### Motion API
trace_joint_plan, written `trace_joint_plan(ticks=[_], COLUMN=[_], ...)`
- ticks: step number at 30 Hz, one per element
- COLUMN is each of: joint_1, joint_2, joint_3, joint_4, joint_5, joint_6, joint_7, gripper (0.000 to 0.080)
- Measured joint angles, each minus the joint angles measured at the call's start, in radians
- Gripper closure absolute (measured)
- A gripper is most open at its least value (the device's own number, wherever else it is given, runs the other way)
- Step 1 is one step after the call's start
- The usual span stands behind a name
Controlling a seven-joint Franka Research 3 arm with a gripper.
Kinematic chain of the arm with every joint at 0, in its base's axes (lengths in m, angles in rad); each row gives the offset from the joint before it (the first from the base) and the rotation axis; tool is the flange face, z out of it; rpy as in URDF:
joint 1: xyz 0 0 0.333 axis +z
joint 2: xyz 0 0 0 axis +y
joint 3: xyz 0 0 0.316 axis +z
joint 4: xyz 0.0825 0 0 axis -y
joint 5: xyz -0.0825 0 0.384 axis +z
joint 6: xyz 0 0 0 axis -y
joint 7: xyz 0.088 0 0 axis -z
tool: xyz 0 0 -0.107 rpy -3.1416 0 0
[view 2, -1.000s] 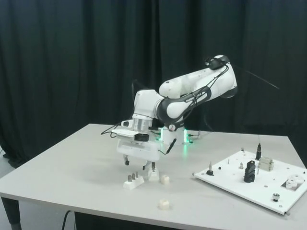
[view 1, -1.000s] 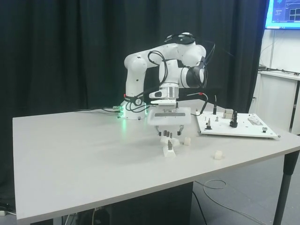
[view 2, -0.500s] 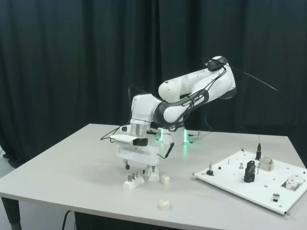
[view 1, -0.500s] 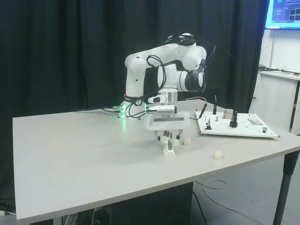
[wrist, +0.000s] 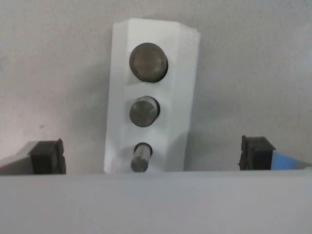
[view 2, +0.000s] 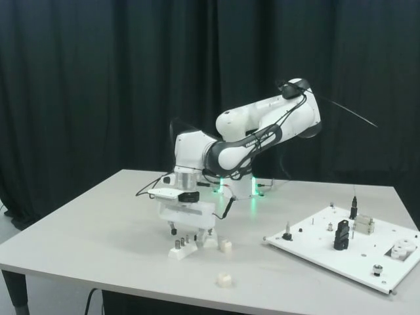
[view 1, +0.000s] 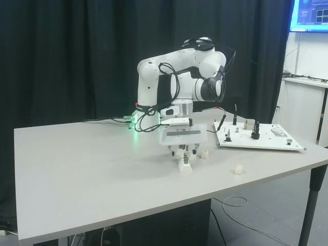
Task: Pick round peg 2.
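A white peg holder (wrist: 178,92) stands on the grey table and carries three grey round pegs in a row: a large one (wrist: 148,62), a middle one (wrist: 144,111) and a thin one (wrist: 141,156). My gripper (wrist: 152,155) hangs just above the holder, open, with one black fingertip (wrist: 47,157) and the other on either side of it, touching nothing. In the first room view the gripper (view 1: 183,151) hovers over the holder (view 1: 184,164). From the second room view the gripper (view 2: 190,230) sits above the holder (view 2: 182,250).
A white board (view 1: 266,143) with small black and grey parts lies beside the holder, also in the second room view (view 2: 328,252). Small white blocks (view 1: 204,153) (view 1: 238,169) sit close by on the table, one near its front edge (view 2: 225,279).
The arm has lowered the gripper a little and shifted it over the peg holder. The holder and the loose blocks have not moved.
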Motion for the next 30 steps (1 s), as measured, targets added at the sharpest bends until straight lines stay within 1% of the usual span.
trace_joint_plan(ticks=[15,25,26,30], joint_1=[-0.016,-0.024,-0.026,-0.031], joint_2=[0.002,0.003,0.003,0.003], joint_3=[0.005,0.019,0.020,0.024], joint_4=[0.015,0.021,0.022,0.026], joint_5=[0.000,0.002,0.002,0.002], joint_6=[-0.014,-0.014,-0.014,-0.015], joint_7=[0.009,0.031,0.034,0.042], gripper=[0.0003,0.0003,0.0096,0.0096])
